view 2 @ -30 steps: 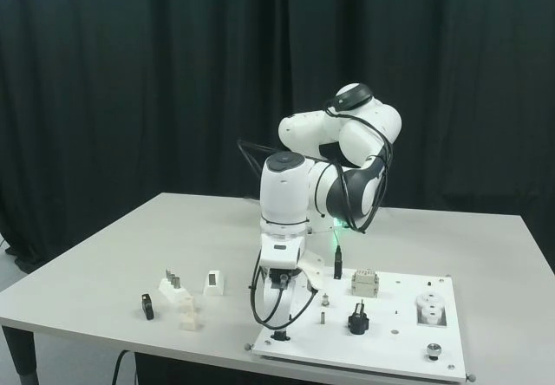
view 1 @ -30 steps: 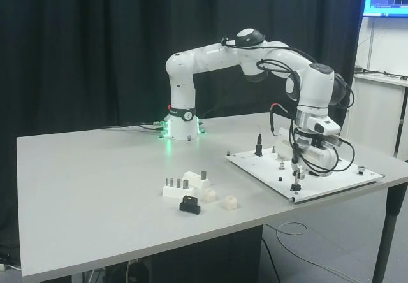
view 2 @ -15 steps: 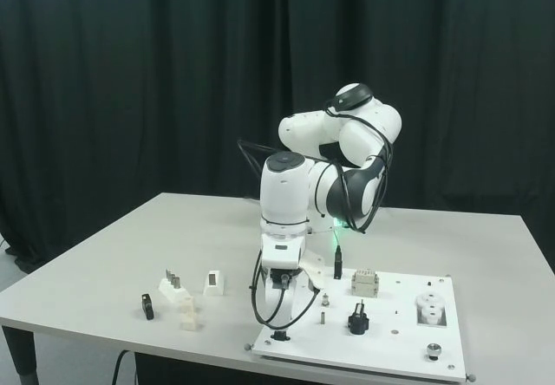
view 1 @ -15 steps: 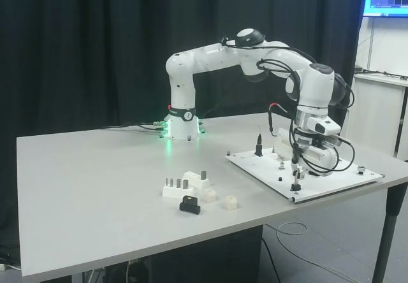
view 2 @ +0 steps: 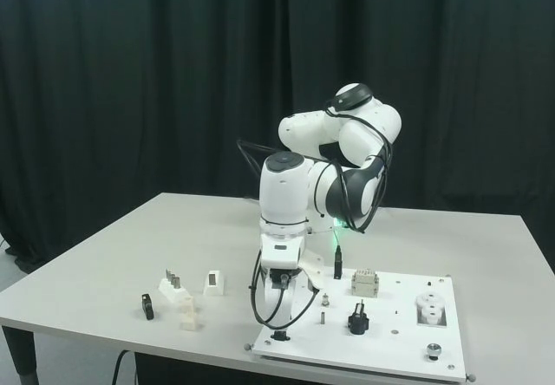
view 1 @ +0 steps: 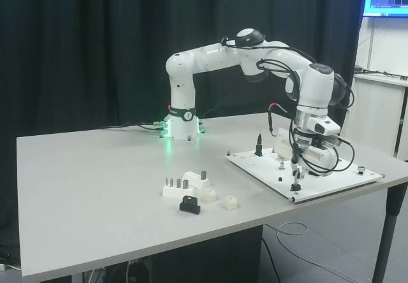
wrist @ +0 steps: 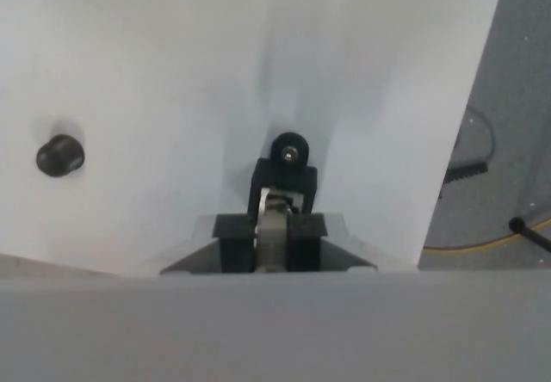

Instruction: Insert Ethernet.

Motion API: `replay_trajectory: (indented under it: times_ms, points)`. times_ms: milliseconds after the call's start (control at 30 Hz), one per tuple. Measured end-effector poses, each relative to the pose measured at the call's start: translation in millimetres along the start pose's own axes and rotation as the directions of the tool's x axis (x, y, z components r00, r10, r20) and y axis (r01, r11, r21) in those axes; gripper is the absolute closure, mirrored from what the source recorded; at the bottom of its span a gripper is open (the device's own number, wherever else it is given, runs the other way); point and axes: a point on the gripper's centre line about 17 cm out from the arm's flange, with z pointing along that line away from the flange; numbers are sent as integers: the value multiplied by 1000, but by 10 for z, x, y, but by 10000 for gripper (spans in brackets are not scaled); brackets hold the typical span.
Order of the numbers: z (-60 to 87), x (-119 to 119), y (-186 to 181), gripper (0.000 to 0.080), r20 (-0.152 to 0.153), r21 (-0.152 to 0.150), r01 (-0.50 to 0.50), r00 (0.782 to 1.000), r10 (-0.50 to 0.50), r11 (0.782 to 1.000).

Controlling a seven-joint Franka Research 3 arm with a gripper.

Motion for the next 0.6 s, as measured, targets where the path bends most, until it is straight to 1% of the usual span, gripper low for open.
replay_trajectory:
  times_ms: [400,600]
  points:
    - [-2,9,10,729,-12,-6,-12,1000,12,1000]
    - [-3,16,19,729,-16,-10,-34,999,34,999]
